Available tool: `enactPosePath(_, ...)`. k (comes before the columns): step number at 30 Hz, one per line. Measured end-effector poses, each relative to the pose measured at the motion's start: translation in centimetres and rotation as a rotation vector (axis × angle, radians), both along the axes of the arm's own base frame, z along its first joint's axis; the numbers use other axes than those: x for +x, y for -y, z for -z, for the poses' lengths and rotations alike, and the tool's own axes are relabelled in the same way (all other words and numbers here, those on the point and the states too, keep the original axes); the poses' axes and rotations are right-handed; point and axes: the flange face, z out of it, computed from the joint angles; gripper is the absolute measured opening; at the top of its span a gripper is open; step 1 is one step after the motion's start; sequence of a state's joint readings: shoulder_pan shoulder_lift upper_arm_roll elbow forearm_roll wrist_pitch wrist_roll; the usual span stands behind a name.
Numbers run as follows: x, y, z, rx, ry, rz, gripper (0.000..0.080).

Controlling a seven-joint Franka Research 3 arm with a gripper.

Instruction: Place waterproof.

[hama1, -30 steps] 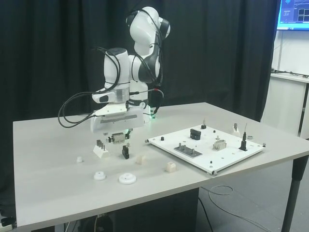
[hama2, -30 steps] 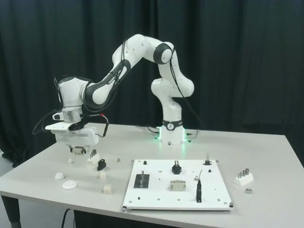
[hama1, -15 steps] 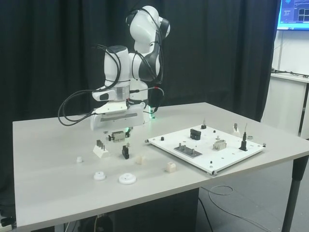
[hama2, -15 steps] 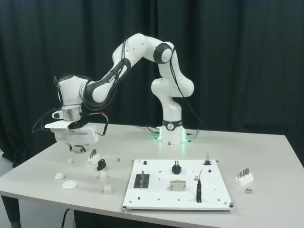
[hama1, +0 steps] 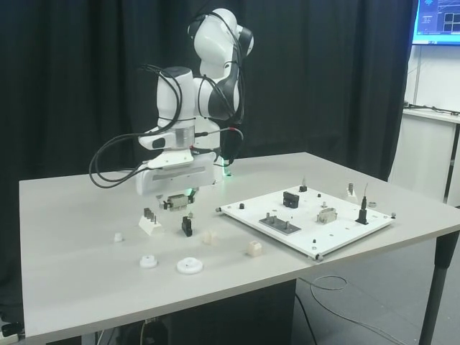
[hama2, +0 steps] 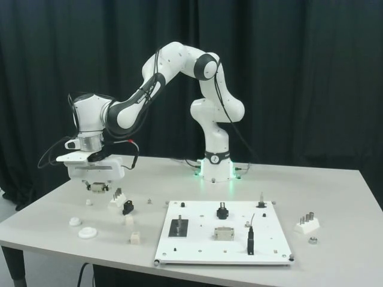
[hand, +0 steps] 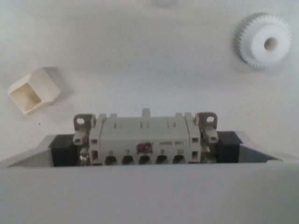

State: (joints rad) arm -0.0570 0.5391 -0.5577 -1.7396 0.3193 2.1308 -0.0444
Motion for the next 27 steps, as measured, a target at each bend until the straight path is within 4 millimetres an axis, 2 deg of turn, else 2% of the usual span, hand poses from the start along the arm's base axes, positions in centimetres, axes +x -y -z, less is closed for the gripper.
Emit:
enactPosePath(16,2.2,-3.0,0.1,-0.005,0.040,-0.342,0.0620)
enactPosePath(27,3.2,-4.5,1.4,-0.013,0.057,-0.638,0.0620)
